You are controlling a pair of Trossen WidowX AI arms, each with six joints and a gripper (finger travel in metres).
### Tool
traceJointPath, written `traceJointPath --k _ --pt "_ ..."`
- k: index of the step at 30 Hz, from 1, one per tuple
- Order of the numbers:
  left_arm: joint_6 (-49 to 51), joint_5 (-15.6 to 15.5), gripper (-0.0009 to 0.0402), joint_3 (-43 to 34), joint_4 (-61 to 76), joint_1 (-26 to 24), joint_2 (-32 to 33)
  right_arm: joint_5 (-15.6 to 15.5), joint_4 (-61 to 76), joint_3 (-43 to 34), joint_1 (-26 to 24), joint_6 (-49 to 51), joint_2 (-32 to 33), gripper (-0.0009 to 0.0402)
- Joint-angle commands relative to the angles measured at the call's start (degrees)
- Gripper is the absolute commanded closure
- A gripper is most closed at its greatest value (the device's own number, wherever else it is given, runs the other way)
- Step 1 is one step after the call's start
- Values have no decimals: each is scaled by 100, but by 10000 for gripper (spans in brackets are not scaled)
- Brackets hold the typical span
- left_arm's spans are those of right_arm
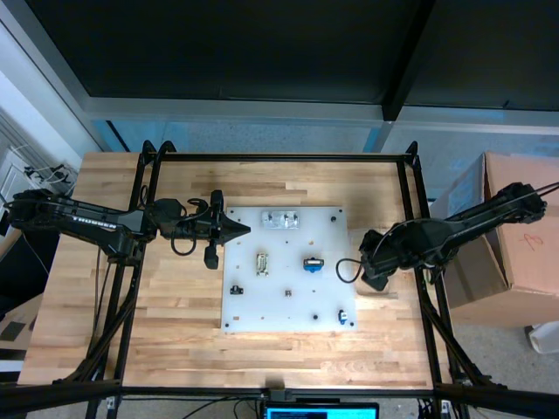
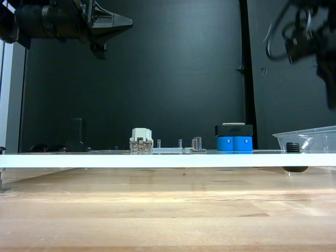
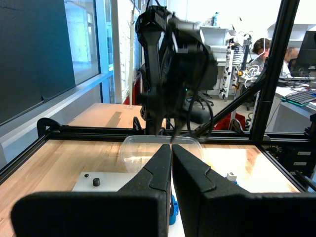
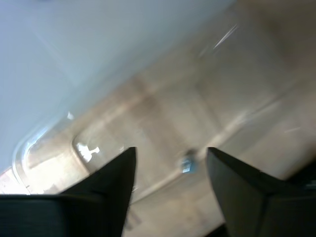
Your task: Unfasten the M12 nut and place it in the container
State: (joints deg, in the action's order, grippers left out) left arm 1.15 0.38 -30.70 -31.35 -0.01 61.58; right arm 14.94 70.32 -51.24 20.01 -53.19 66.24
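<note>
The black ribbed stud (image 2: 292, 147) stands bare at the board's near right edge (image 1: 343, 316), with no nut on it. In the right wrist view a small silver piece (image 4: 186, 163), seemingly the M12 nut, lies free on the floor of the clear container (image 4: 49, 148), blurred. My right gripper (image 4: 170, 150) hovers over that container (image 2: 315, 137), its fingers apart with nothing between them. In the high view it (image 1: 374, 275) sits just right of the board and hides the nut. My left gripper (image 1: 240, 230) hangs shut and empty above the board's left edge.
The white board (image 1: 262, 305) carries a blue block (image 2: 233, 143), a grey connector (image 2: 141, 142) and a silver post (image 2: 197, 143). A black frame surrounds the table. A cardboard box (image 1: 511, 236) stands off the table's right side.
</note>
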Motion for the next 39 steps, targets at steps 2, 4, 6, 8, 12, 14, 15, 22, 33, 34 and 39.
traceJointPath --k 2,4,6,8,12,14,15,22,33,34,39 --pt "-2 2 393 -2 -2 2 2 356 332 -820 -31 800 -24 317" --pt "-2 0 393 -2 -2 0 2 361 186 -1126 -155 1300 -68 377" --pt "-2 0 393 -2 -2 0 2 376 -63 -1338 -321 1803 -136 390" --pt "-2 0 393 -2 -2 0 2 363 -417 -1427 -522 2245 -234 385" --pt "-2 0 393 -2 -2 2 2 111 -1464 -1346 -907 3185 -505 393" --pt "-2 2 393 -2 -2 0 2 -109 -2055 -1270 -1121 3641 -645 394" --pt "-2 0 393 -2 0 0 2 -337 -2363 -1211 -1226 3906 -708 393" --pt "-2 2 393 -2 -2 0 2 -1486 -4850 -424 -1875 4776 -1023 394" --pt "-2 0 393 -2 0 0 2 -2159 -8574 1259 -2422 4962 -1008 394" --pt "-4 2 393 -2 0 0 2 -2155 -8760 1401 -2422 4951 -997 394" --pt "-2 0 393 -2 -2 0 2 -2072 -9176 1792 -2426 4798 -986 394"
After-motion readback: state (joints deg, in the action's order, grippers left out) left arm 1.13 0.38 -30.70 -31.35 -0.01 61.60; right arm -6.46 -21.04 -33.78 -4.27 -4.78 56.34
